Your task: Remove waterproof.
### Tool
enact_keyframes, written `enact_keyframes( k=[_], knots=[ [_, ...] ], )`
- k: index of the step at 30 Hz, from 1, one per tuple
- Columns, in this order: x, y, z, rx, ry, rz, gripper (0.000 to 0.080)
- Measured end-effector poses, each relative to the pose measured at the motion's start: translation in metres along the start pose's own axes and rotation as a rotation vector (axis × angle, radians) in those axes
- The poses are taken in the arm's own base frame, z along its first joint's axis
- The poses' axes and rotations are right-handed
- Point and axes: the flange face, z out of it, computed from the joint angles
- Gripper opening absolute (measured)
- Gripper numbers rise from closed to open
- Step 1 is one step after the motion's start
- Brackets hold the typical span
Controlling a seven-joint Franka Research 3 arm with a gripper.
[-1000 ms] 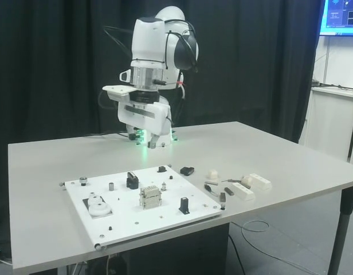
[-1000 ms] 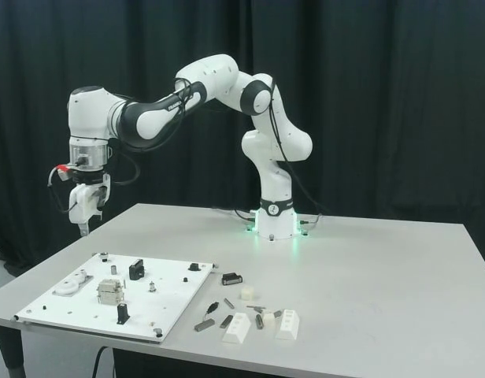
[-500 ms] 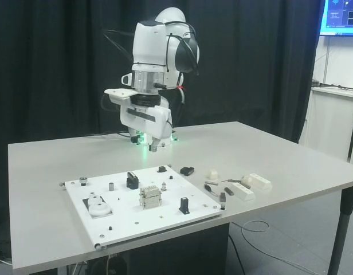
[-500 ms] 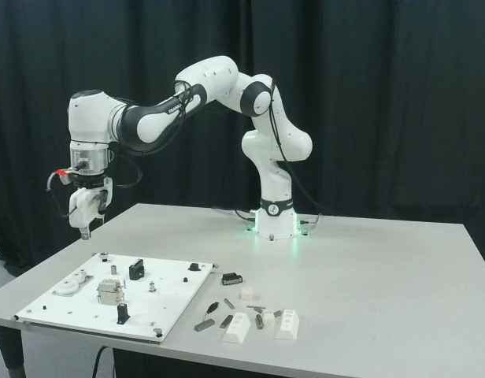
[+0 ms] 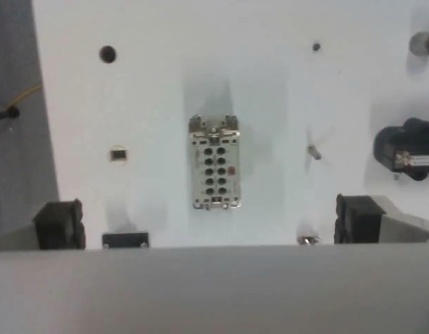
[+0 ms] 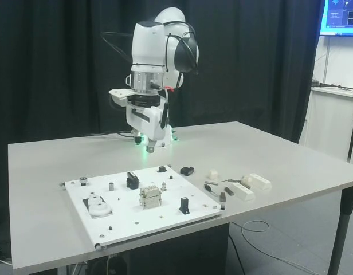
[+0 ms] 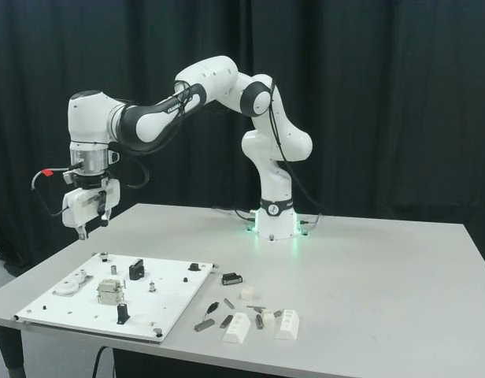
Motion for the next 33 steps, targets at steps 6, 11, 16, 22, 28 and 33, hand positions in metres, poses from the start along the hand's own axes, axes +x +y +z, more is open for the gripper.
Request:
enact_keyframes(
  k=[6,11,16,22,28,33],
  knots=[
    [0.006,0.001,0.008,-0.032,0.011,0.007,0.08],
    [0.01,0.003,0.021,-0.067,0.021,0.013,0.08],
    [0.012,0.006,0.033,-0.091,0.007,0.029,0.08],
    [0.013,0.007,0.041,-0.088,0.0,0.04,0.08],
    [0.01,0.008,0.051,-0.085,-0.002,0.042,0.08],
    [0.003,0.009,0.059,-0.077,0.0,0.046,0.08]
  ],
)
